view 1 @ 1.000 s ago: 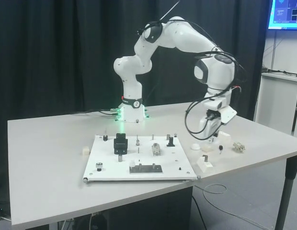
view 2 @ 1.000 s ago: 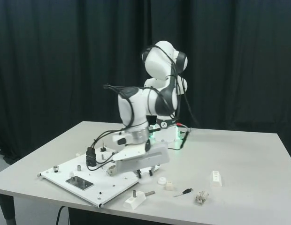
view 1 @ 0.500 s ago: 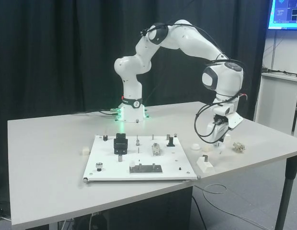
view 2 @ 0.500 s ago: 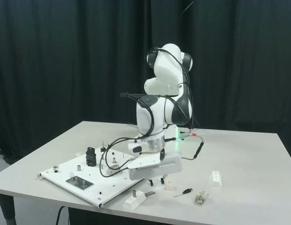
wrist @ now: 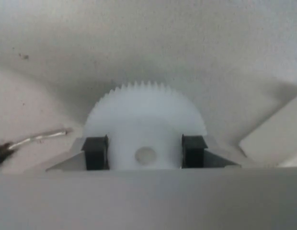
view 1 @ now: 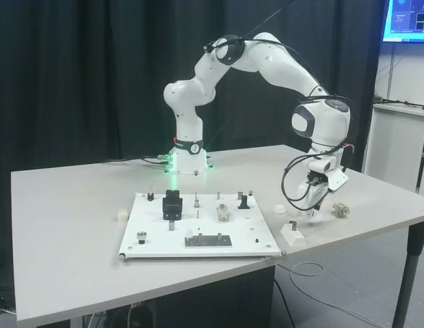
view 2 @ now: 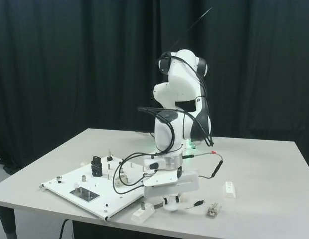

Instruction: Place large gear.

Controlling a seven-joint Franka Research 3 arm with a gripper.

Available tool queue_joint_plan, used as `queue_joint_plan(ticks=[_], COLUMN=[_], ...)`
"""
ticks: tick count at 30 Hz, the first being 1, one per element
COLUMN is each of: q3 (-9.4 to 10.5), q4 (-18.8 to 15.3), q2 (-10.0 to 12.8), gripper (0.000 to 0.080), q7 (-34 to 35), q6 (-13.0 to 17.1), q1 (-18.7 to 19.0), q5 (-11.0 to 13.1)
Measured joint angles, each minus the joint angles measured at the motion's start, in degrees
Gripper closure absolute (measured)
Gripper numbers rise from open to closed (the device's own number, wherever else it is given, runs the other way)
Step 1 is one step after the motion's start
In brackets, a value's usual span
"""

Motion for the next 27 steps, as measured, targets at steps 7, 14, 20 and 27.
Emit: queue_joint_plan(ticks=[7, 14, 20, 27], q3=[0.08, 0.10, 0.12, 0.07], q4=[-0.67, -1.64, -1.95, -1.95], q2=[0.50, 0.67, 0.74, 0.32], gripper=[0.0475, 0.0475, 0.0475, 0.0275], q7=[0.69, 0.94, 1.70, 2.30], q6=[1.83, 3.79, 4.34, 3.81], q1=[0.38, 0.64, 0.69, 0.68], q5=[-0.21, -0.21, -0.30, -1.75])
